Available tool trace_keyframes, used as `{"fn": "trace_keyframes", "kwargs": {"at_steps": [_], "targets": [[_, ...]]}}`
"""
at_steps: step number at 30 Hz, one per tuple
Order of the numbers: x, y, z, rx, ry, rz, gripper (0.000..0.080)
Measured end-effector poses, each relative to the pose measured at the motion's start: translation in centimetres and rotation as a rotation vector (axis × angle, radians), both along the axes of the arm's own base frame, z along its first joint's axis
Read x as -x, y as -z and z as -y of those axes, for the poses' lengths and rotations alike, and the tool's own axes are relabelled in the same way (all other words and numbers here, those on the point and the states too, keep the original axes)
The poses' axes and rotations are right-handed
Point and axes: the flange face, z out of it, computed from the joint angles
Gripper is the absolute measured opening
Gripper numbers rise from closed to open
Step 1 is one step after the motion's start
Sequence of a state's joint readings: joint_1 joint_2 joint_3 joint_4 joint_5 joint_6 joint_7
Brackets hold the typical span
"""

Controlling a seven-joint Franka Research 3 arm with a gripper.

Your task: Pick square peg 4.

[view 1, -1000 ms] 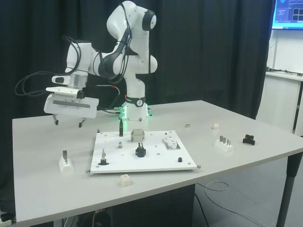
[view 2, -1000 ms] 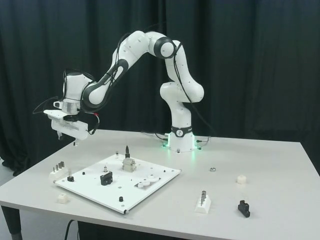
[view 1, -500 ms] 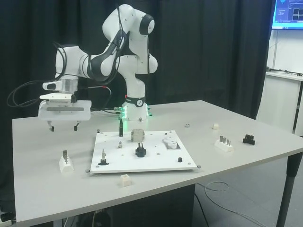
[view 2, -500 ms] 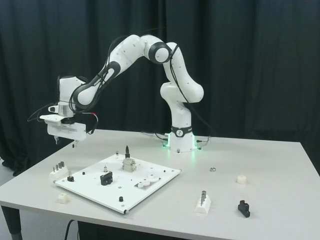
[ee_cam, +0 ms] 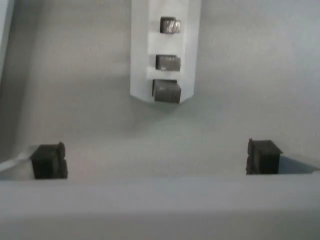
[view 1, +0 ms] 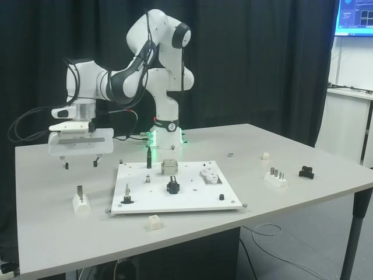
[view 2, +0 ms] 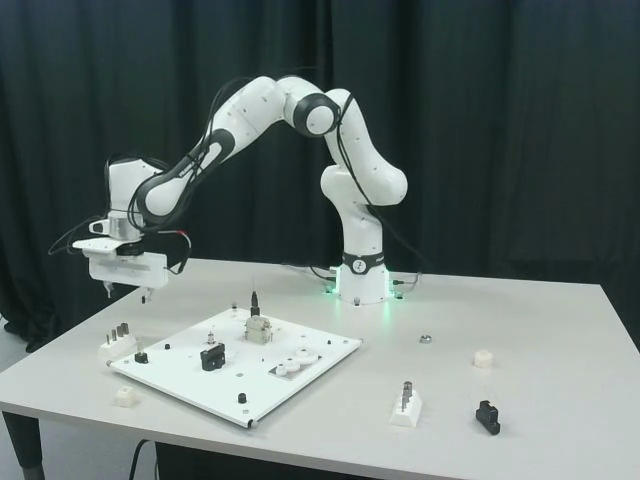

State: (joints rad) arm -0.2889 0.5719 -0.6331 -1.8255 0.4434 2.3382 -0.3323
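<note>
A white arm (view 1: 125, 76) reaches out over the grey table (view 1: 46, 233), away from its base. Its gripper (view 1: 80, 164) hangs in the air above a small white holder (view 1: 81, 203) that sits on the table just beside the white board (view 1: 175, 189). The two black fingertips (ee_cam: 48, 161) stand wide apart with nothing between them, so the hand is released.

In the wrist view, the holder (ee_cam: 161, 50) carries three grey pegs in a row. The nearest and largest (ee_cam: 166, 91) is probably square peg 4, though no label shows which is which. It stands upright at the end of the holder, long axis vertical, its square top facing up toward the camera. Its flat sides appear to lie square to the holder's edges.

The step in hand looks like the approach. To do it well, the gripper should centre over the end peg, which now lies ahead of the line between the fingertips. It should then turn so the pads meet two opposite flat sides, not corners. A straight descent would avoid knocking the neighbouring peg (ee_cam: 167, 62), which stands close behind it.
</note>
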Motion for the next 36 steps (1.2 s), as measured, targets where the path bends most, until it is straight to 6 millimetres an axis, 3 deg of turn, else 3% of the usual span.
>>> {"fn": "trace_keyframes", "kwargs": {"at_steps": [17,36], "targets": [[-0.7,3.2,0.8,-0.029,0.076,-0.051,0.08],[-1.8,4.8,1.2,-0.031,0.091,-0.047,0.08]]}}
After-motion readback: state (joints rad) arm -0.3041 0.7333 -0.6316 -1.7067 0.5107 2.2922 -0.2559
